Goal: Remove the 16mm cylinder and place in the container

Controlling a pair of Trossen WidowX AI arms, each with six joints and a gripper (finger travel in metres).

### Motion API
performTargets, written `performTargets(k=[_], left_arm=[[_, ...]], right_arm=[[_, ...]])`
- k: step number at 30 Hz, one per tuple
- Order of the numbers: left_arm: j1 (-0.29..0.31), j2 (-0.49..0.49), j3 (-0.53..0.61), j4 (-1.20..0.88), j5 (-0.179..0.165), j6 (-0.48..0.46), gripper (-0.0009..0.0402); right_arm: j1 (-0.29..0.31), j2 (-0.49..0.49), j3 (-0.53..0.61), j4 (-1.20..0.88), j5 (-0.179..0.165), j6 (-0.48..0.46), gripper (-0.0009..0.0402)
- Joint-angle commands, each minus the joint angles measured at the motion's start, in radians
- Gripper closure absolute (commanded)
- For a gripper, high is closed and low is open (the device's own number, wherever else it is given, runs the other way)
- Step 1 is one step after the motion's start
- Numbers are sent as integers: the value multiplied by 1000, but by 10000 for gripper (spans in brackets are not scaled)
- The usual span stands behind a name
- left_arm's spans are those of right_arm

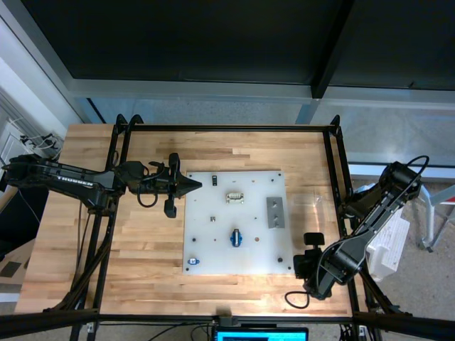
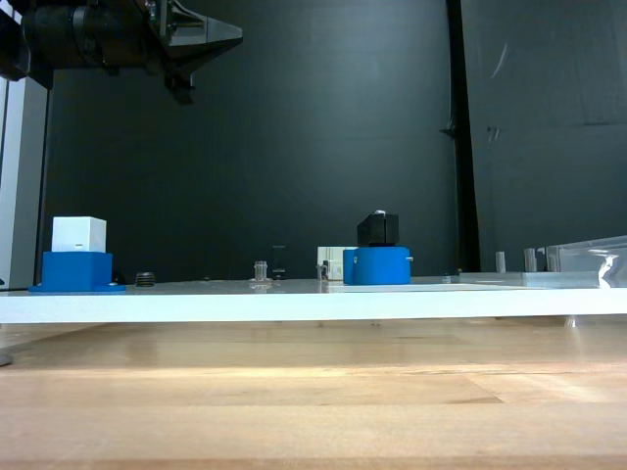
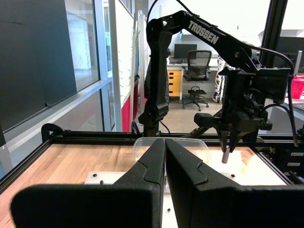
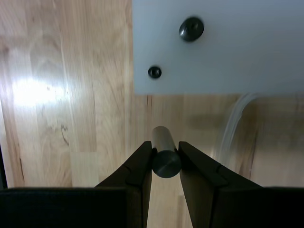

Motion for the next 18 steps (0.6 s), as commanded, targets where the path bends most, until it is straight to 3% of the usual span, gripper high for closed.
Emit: performTargets(k=[1,11,18], left_arm=[[0,0,0,0,0,0,393],[0,0,0,0,0,0,393],[0,0,0,0,0,0,393]], right_arm=[[18,-1,-20,16,0,10,393],[43,-5,-62,56,0,31,390],[48,-5,-82,88,1,30,352]])
